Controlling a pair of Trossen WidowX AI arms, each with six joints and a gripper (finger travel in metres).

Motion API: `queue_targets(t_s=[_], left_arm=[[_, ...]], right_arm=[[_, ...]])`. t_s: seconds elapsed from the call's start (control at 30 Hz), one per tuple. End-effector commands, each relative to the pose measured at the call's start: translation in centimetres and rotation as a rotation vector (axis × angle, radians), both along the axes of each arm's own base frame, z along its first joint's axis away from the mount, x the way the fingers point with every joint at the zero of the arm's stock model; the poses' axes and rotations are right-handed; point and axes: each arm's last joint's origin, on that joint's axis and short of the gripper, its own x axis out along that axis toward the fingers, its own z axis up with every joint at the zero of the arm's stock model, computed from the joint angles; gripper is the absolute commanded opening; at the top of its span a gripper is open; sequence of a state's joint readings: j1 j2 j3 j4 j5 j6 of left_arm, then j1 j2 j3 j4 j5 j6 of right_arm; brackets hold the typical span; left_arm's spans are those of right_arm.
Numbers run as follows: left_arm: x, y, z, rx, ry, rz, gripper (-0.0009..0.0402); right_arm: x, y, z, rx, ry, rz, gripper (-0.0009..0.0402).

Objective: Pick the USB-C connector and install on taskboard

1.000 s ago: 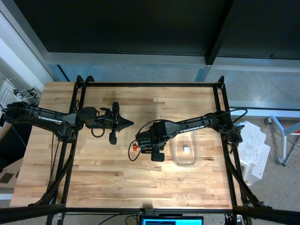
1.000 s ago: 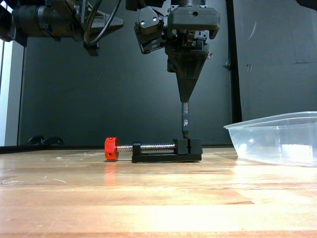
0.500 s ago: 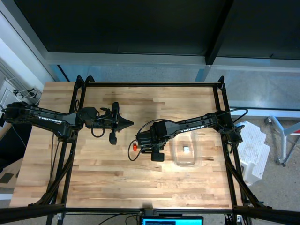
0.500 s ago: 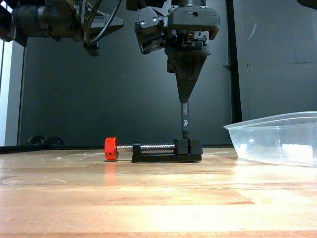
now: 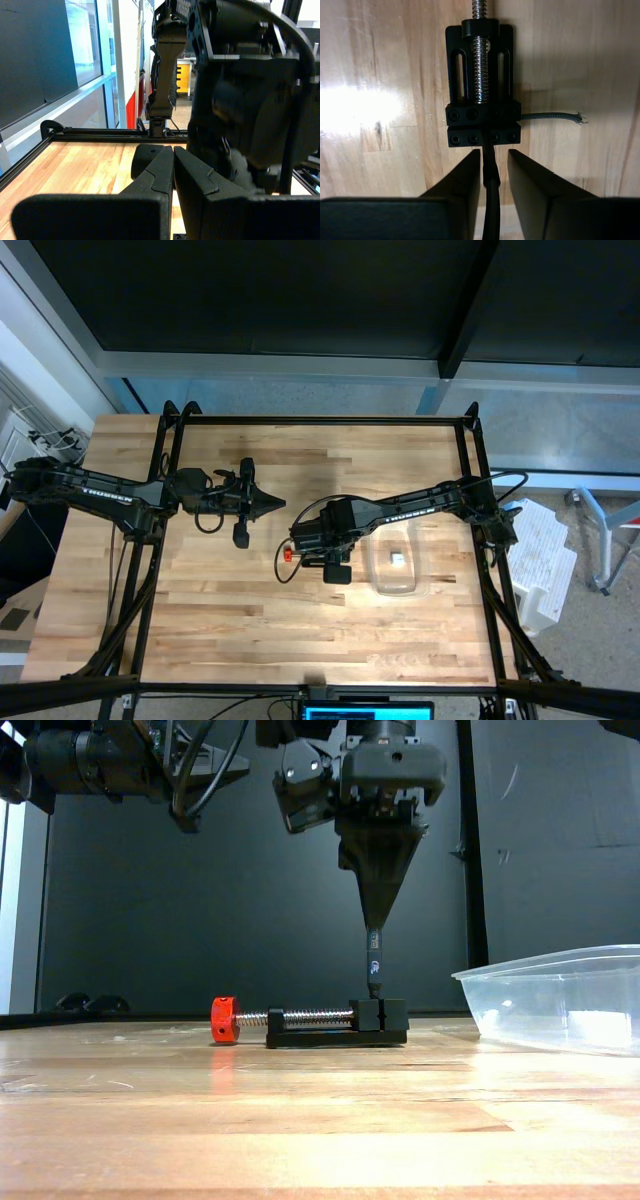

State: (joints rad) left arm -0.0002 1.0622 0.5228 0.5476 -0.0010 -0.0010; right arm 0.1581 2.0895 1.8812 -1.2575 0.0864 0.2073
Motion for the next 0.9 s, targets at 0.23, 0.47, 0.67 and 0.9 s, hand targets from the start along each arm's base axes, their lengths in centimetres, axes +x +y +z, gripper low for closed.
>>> queue_targets(t_s=[0.23, 0.47, 0.67, 0.9], left_arm=[[0.0, 0.0, 0.0, 0.000, 0.000, 0.000, 0.0000], [0.0, 0.0, 0.0, 0.000, 0.000, 0.000, 0.0000], [0.0, 0.0, 0.0, 0.000, 0.000, 0.000, 0.0000], [0.0, 0.0, 0.0, 0.000, 0.000, 0.000, 0.0000]], right_arm=[[-0.9, -0.1, 2.0, 0.005, -0.032, 0.001, 0.0159], [-1.6, -0.1, 3.4, 0.010, -0.058, 0.003, 0.0175], [-1.7, 0.0, 3.4, 0.010, -0.057, 0.005, 0.0167], [-1.7, 0.0, 3.5, 0.009, -0.059, 0.012, 0.0159]])
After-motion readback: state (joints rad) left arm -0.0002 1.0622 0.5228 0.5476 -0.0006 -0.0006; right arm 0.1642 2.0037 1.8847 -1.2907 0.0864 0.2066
